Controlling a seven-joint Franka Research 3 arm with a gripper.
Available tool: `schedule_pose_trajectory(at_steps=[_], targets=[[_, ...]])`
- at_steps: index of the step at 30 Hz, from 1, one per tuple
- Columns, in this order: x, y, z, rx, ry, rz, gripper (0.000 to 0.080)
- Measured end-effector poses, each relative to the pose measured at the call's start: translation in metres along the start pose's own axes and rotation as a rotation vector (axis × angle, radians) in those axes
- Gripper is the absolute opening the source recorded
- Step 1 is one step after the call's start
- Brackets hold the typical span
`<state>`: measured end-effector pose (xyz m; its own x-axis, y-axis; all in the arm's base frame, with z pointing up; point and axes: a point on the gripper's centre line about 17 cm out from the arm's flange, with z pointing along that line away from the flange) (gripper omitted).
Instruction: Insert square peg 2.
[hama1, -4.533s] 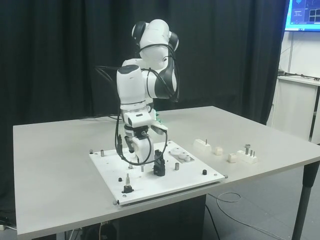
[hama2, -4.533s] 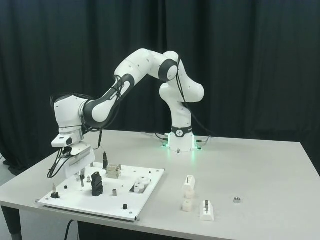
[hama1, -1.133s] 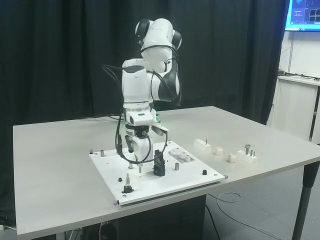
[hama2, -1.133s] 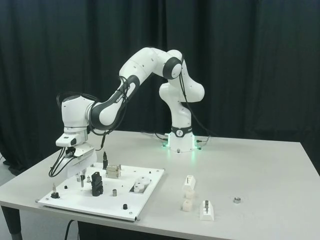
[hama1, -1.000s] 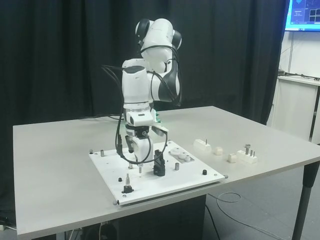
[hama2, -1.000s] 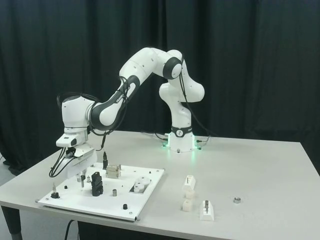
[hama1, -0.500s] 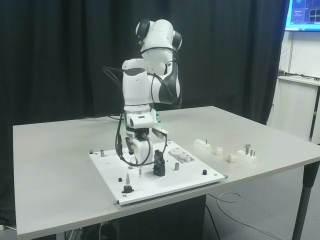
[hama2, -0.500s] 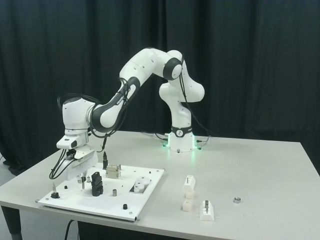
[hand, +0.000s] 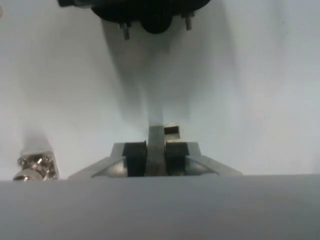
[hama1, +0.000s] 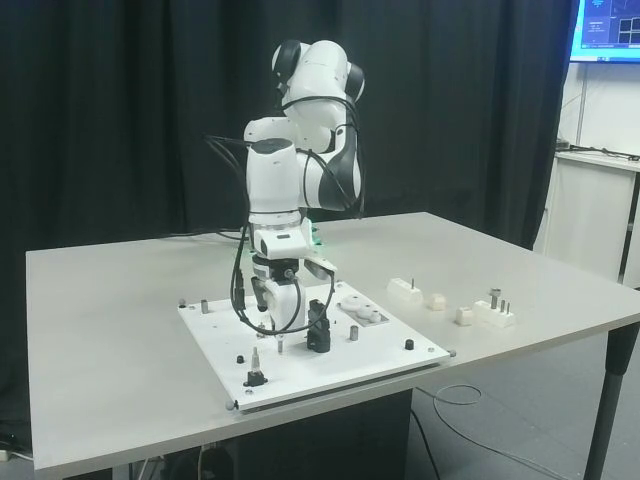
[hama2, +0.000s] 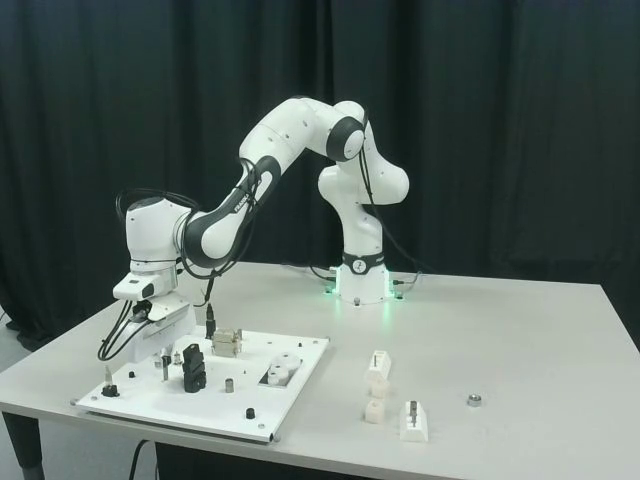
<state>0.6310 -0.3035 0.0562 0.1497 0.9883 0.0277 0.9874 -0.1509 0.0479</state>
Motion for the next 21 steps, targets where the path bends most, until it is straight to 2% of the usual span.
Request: schedule_pose_trajectory(at_steps=[21], targets=[[0.0001, 0.0025, 0.0002, -0.008, -0.004, 0.006, 0.0075]])
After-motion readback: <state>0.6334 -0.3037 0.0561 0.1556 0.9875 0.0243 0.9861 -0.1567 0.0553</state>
